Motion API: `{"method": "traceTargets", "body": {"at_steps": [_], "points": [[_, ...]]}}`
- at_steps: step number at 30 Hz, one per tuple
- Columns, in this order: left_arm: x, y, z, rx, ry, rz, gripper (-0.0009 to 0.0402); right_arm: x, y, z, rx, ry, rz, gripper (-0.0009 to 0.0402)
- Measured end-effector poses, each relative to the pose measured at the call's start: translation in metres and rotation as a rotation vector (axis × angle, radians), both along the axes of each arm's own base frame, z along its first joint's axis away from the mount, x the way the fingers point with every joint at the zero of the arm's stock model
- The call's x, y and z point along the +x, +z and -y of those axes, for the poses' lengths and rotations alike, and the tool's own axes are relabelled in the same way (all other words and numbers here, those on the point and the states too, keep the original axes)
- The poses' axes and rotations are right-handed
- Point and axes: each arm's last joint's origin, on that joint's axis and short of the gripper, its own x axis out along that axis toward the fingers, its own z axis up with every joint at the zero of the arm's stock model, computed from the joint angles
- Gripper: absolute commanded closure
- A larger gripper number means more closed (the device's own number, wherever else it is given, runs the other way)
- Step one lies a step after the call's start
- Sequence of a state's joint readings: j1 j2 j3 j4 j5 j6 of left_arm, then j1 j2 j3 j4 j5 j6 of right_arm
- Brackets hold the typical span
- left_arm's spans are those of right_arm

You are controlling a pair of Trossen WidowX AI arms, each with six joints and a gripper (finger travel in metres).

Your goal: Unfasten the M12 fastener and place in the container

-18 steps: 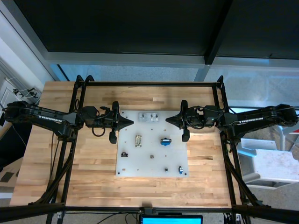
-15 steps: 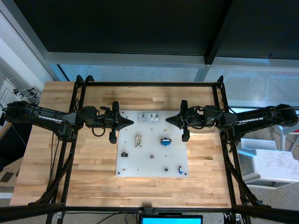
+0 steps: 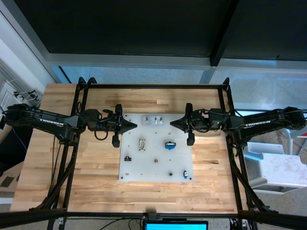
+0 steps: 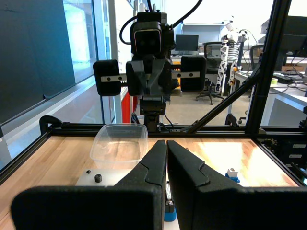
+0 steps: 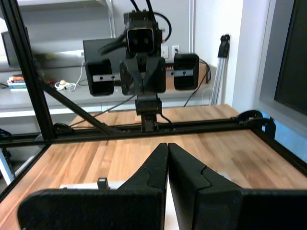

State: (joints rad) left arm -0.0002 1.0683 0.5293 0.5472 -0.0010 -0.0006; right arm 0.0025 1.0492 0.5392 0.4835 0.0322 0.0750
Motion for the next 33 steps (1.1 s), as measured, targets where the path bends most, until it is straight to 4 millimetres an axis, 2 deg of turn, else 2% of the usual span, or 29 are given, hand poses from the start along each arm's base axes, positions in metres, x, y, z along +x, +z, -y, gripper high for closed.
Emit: {"method": "traceTargets", "body": {"at_steps": [12,21,33], "points": [[0.0,0.0,0.0,0.0,0.0,0.0,0.0393,0.005,0.016,-0.017,0.076,0.045,-0.233,0.0393],[0.0,0.0,0.0,0.0,0.0,0.0,0.0393,0.004,0.024,-0.049,0.129,0.078,-0.478,0.0393],[0.0,0.0,0.0,0.0,0.0,0.0,0.0393,0.026,0.021,-0.094,0.172,0.063,-0.785,0.0393]]}}
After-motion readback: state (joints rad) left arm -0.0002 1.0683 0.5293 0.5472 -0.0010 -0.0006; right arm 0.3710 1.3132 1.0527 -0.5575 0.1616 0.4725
